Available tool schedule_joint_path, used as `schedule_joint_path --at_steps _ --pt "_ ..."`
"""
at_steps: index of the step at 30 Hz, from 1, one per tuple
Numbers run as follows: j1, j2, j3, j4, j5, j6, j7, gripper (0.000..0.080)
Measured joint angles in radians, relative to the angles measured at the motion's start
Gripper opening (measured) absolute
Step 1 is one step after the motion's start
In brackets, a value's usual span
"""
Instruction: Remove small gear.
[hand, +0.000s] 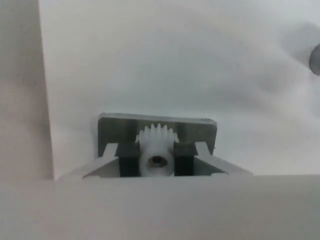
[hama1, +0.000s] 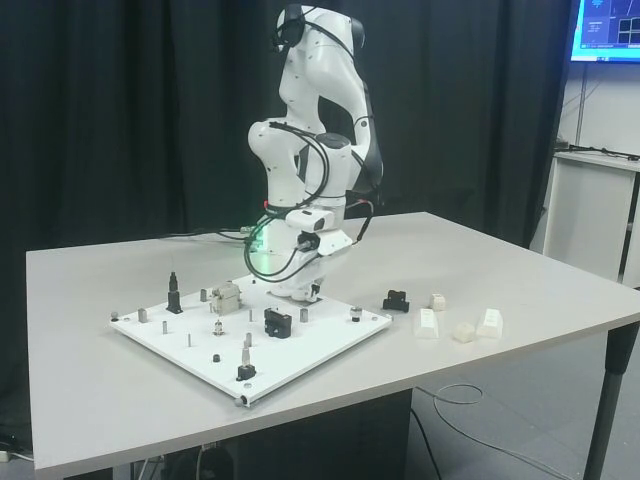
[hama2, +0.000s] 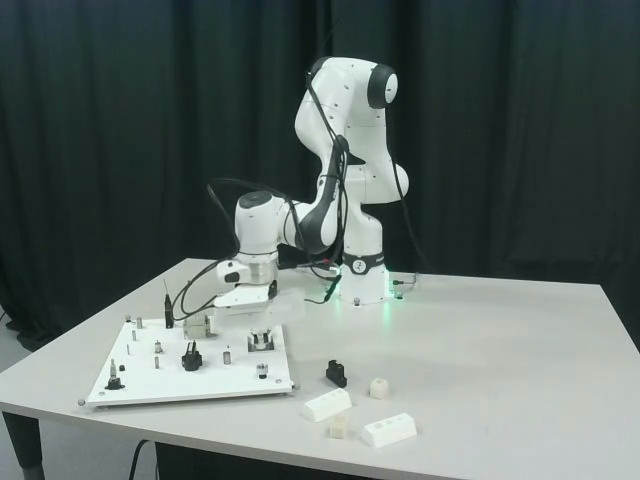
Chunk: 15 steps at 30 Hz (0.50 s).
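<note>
The gear sits between the two fingers of the gripper, which squeeze it tight. It is low over the board, near the board's far edge, on the table.

The small gear is white, with a ring of little teeth around its rim and a dark round hole in the middle. It sits between the two fingers of the tool, which press on it from both sides. The side with the hole faces the wrist camera. In the two room views the small gear is too tiny and too hidden by the tool to pick out, low over the white board.
</note>
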Motion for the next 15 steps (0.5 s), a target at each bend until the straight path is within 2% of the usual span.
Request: schedule_joint_path --at_steps 10,15 --pt "0.000 0.000 0.002 0.001 -0.017 0.000 -0.121 0.0137" --pt "-0.001 0.000 0.002 0.001 -0.013 0.000 -0.092 0.0137"
